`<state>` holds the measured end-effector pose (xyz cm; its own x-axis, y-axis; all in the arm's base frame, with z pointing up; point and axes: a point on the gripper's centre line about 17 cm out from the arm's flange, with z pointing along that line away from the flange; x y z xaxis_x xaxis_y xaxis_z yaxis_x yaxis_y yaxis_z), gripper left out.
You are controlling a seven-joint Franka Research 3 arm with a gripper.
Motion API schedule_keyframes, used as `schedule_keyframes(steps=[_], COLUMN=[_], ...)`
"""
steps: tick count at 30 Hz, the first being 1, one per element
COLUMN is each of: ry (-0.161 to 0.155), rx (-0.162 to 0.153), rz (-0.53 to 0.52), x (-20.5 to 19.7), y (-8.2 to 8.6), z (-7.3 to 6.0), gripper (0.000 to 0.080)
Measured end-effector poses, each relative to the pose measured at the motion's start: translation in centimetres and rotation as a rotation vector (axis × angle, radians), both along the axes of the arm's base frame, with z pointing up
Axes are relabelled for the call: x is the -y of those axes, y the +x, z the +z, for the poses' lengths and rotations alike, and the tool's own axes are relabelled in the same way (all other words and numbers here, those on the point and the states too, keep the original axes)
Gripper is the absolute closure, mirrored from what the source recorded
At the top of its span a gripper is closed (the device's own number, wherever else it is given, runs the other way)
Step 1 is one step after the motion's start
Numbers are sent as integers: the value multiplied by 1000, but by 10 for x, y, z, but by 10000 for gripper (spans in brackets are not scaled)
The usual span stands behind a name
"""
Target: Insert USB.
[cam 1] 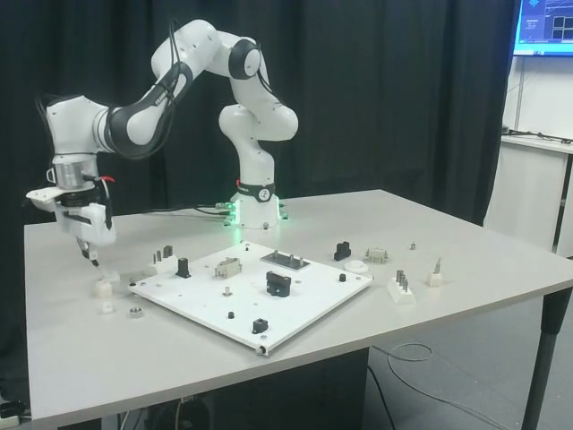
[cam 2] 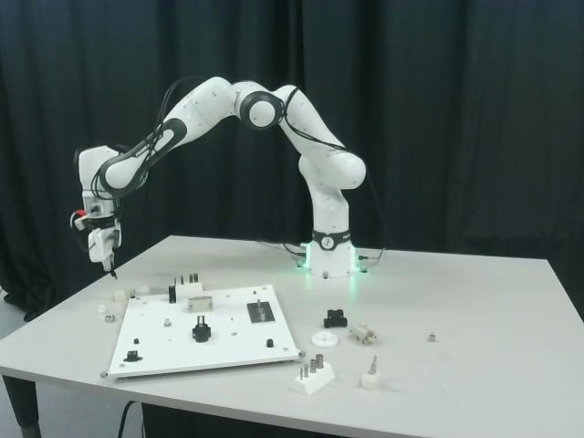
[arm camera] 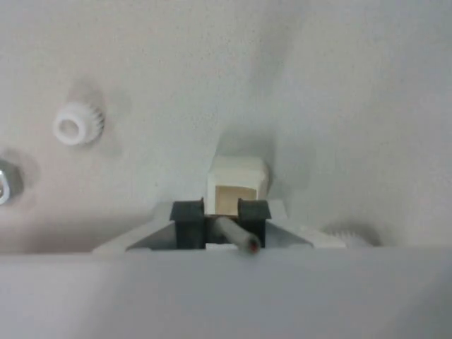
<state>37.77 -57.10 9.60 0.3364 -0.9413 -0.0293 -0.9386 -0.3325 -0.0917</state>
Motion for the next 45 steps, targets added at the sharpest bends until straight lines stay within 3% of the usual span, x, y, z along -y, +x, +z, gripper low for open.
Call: schedule_keyframes(steps=[9, 32, 45], ry=[2, 4, 9], rx=[-1, -9, -3], rz=[2, -5, 150], x=[1, 3, -4], y=[-4, -11, -18], z=[14, 12, 9], gripper=[708, 708, 708])
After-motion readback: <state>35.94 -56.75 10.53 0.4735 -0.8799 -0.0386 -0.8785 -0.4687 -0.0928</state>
